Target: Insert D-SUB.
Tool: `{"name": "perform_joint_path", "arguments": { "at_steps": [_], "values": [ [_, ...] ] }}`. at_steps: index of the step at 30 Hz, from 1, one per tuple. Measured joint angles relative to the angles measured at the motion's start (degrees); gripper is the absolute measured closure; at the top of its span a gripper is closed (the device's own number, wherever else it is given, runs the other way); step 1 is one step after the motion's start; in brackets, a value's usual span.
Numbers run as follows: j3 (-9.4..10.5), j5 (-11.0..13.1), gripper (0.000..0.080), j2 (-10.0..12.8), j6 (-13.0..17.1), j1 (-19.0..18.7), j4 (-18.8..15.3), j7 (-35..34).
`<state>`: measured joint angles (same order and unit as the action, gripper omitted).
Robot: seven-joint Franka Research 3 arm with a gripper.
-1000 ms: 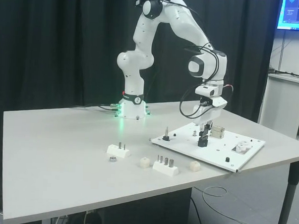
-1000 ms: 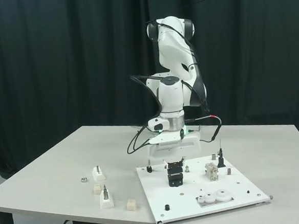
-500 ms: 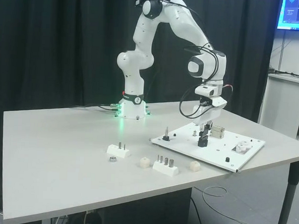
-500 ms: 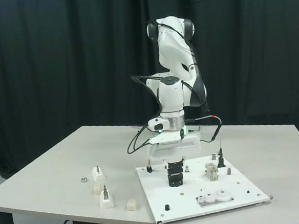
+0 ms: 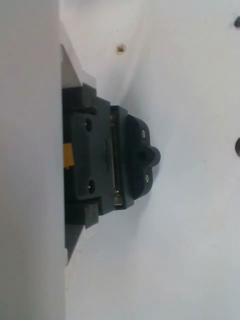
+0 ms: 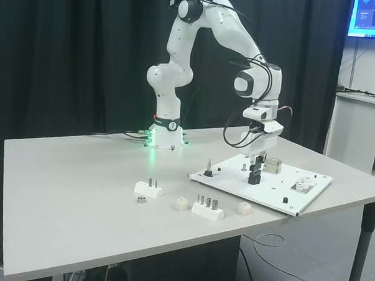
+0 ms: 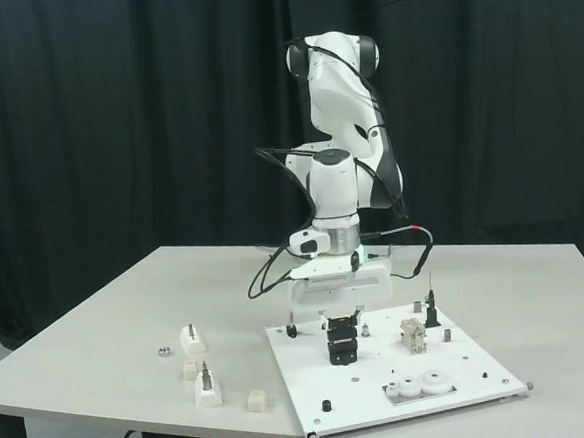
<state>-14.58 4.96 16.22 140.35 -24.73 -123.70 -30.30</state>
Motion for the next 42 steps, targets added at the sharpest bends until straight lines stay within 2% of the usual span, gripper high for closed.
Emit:
{"name": "perform_joint_path", "arguments": {
  "at_steps": [20, 42],
  "values": [
    [0.18, -0.4, 0.0420, -0.8, 3.1, 0.0, -1.8, 2.9],
    [0.17, -0.9, 0.0421, -1.0, 4.4, 0.0, -2.6, 1.1]
  ]
}}
